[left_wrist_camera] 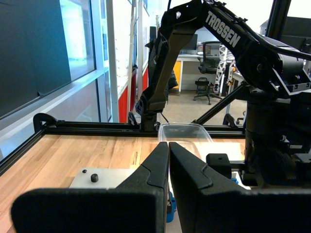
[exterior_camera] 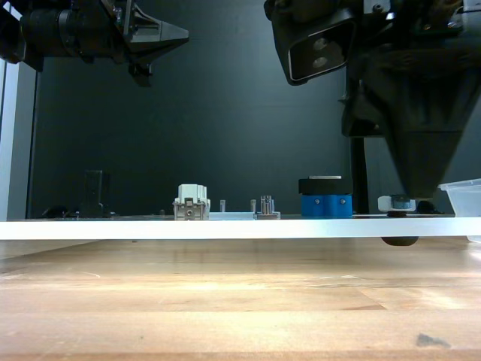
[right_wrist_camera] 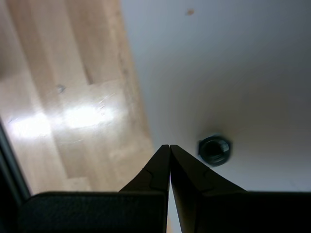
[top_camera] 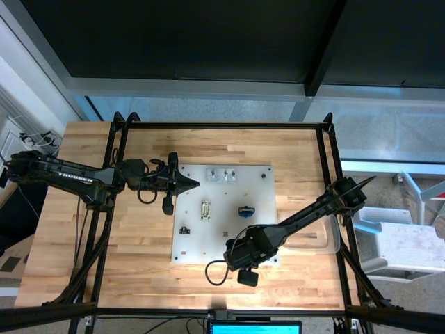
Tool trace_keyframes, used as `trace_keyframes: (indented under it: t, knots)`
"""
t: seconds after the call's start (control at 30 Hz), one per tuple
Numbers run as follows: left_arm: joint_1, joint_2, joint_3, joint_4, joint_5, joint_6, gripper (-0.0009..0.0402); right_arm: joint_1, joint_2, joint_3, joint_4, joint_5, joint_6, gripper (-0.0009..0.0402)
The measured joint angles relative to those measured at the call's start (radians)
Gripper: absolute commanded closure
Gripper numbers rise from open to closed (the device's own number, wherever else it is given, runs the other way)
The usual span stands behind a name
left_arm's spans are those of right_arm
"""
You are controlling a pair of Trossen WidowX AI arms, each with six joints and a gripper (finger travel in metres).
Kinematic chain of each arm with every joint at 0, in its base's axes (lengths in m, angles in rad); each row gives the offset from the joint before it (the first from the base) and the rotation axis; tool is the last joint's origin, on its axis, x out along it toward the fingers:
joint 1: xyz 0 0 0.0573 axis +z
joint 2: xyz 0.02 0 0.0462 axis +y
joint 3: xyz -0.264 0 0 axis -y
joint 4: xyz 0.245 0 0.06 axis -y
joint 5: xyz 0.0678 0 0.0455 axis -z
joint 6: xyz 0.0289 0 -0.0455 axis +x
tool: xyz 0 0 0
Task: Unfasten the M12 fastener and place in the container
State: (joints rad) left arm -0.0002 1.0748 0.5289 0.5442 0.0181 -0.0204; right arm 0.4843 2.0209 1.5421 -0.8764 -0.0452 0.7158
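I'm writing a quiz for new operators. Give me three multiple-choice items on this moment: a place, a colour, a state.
1. Where is the M12 nut? A in the container; B on the white board beside the right gripper; C in the left gripper.
2. The connector block has a body that is: A red; B blue; C green.
3. The right gripper's fingers are: A shut, empty; B shut on the nut; C open.
Key: 1B, the right wrist view shows it beside the tips; 2B, low view; 3A, fingers meet, nut outside. The left gripper, shut, hangs over the board's far left.
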Motion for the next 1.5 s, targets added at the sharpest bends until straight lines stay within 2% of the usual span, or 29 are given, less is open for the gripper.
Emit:
trace_keyframes:
  t: [0.17, 0.4, 0.8, 0.83, 0.97, 1.03, 1.27, 1.33, 1.5]
  knots:
    - [0.0, 0.0, 0.0, 0.0, 0.0, 0.0, 0.0393, 0.0, 0.0, -0.013, -0.001, 0.005, 0.0, 0.0393]
    - [0.0, 0.0, 0.0, 0.0, 0.0, 0.0, 0.0393, 0.001, 0.0, -0.014, -0.024, 0.044, 0.011, 0.0393]
    - [0.0, 0.0, 0.0, 0.0, 0.0, 0.0, 0.0393, 0.001, -0.003, -0.014, -0.039, 0.052, 0.004, 0.0393]
    - [0.0, 0.0, 0.0, 0.0, 0.0, 0.0, 0.0393, 0.001, -0.005, -0.014, -0.056, 0.061, 0.004, 0.0393]
    - [0.0, 0.0, 0.0, 0.0, 0.0, 0.0, 0.0393, -0.002, -0.017, -0.01, -0.151, 0.214, 0.075, 0.0393]
    - [0.0, 0.0, 0.0, 0.0, 0.0, 0.0, 0.0393, -0.003, -0.018, 0.005, -0.203, 0.264, 0.113, 0.0393]
    - [0.0, 0.0, 0.0, 0.0, 0.0, 0.0, 0.0393, 0.0, -0.018, 0.033, -0.213, 0.251, 0.116, 0.0393]
    - [0.0, 0.0, 0.0, 0.0, 0.0, 0.0, 0.0393, -0.001, -0.018, 0.039, -0.214, 0.229, 0.116, 0.0393]
    - [0.0, 0.0, 0.0, 0.0, 0.0, 0.0, 0.0393, 0.002, -0.018, 0.063, -0.214, 0.126, 0.113, 0.0393]
